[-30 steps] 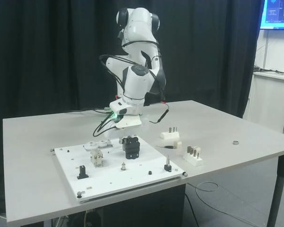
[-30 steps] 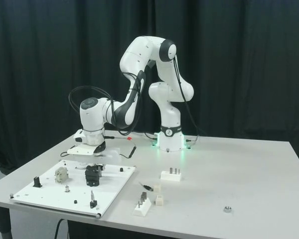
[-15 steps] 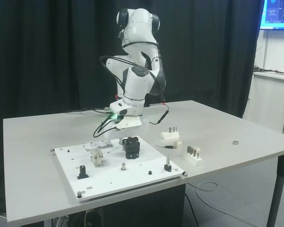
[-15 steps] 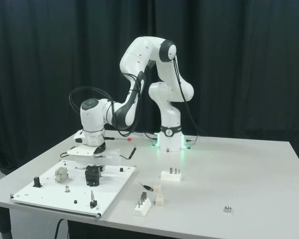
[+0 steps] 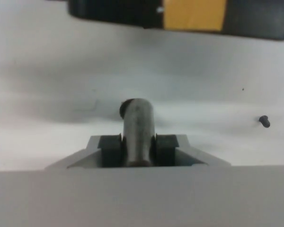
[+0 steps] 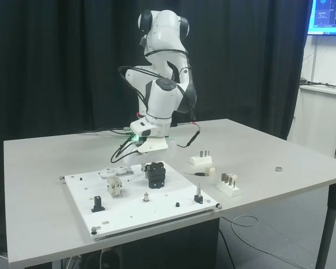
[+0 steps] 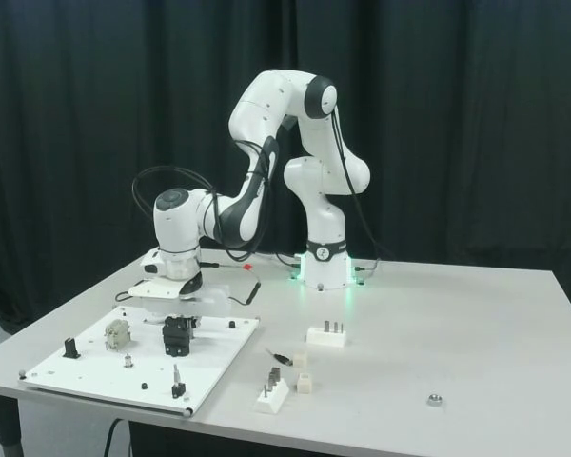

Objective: Insert round peg 4.

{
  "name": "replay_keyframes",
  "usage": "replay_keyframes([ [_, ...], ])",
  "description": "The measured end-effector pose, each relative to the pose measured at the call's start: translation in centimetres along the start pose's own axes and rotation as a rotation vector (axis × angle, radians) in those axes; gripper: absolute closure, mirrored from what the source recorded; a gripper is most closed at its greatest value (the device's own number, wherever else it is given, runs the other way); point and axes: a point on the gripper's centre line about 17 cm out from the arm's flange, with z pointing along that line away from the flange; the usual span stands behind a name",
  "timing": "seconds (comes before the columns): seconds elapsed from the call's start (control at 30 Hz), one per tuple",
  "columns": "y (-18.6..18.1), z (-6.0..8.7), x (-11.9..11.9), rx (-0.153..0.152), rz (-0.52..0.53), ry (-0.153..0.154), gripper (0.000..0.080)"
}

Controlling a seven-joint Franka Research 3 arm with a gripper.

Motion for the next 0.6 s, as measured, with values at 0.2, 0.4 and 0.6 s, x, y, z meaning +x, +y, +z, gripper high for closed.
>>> replay_keyframes([
  [0.2,-0.13,-0.03,0.06,0.0,-0.002,0.0,0.0654],
  [0.4,-0.26,0.01,0.05,0.0,-0.004,-0.001,0.0654],
  [0.6,-0.26,0.22,0.01,-0.001,-0.003,0.001,0.0654],
])
